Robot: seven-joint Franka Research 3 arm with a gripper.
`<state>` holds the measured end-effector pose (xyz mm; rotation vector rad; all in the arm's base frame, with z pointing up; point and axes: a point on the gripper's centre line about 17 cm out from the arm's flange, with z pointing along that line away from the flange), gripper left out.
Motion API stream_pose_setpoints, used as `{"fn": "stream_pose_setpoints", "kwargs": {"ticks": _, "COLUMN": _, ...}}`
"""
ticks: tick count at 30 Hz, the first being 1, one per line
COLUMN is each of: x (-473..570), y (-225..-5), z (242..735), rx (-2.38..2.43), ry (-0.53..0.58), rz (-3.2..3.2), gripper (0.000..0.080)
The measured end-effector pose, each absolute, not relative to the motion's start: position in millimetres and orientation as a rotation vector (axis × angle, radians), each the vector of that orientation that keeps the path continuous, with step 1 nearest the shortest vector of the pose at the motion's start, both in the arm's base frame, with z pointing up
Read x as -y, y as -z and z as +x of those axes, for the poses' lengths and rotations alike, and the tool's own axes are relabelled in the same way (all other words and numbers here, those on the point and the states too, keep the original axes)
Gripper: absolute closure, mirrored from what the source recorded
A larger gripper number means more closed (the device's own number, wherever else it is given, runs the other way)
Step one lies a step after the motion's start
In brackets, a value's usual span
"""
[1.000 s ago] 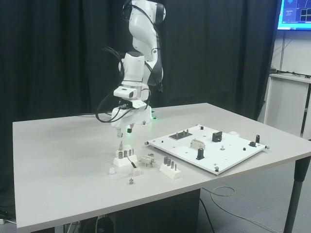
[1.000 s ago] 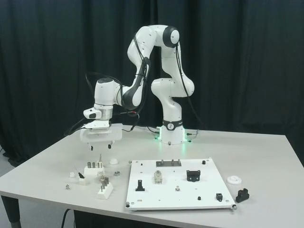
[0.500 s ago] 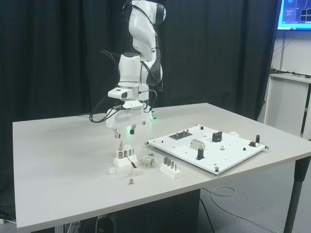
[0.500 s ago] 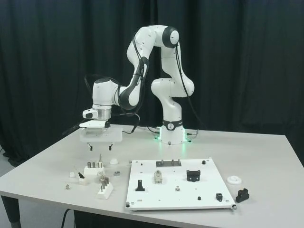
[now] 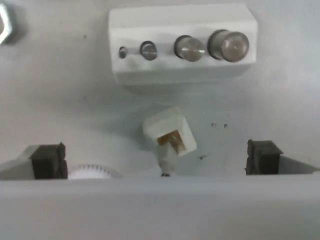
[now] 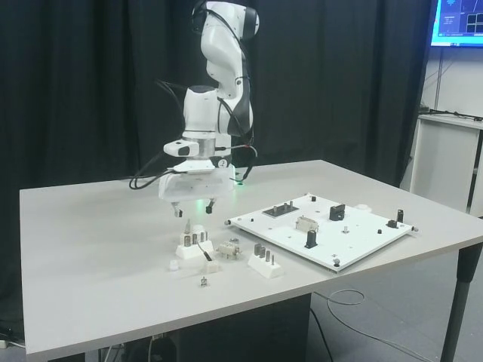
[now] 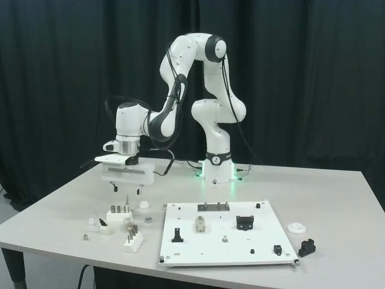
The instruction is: Pick Ethernet.
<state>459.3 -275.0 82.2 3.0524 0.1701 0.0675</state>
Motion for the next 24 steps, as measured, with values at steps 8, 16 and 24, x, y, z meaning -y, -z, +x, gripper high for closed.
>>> {"fn": "stream_pose_setpoints", "kwargs": {"ticks": 8, "x": 275.3, "y": -80.2, "z": 461.0, "rx": 0.012, "ry": -0.066, "rz": 3.058, "gripper": 0.0003}}
{"fn": "stream_pose_setpoints", "kwargs": {"ticks": 16, "x": 275.7, "y": -80.8, "z": 461.3, "rx": 0.247, "ry": -0.073, "rz": 3.053, "gripper": 0.0003}}
{"fn": "stream_pose_setpoints", "kwargs": {"ticks": 24, "x": 275.9, "y": -81.6, "z": 462.3, "rx": 0.518, "ry": -0.085, "rz": 3.022, "gripper": 0.0003}}
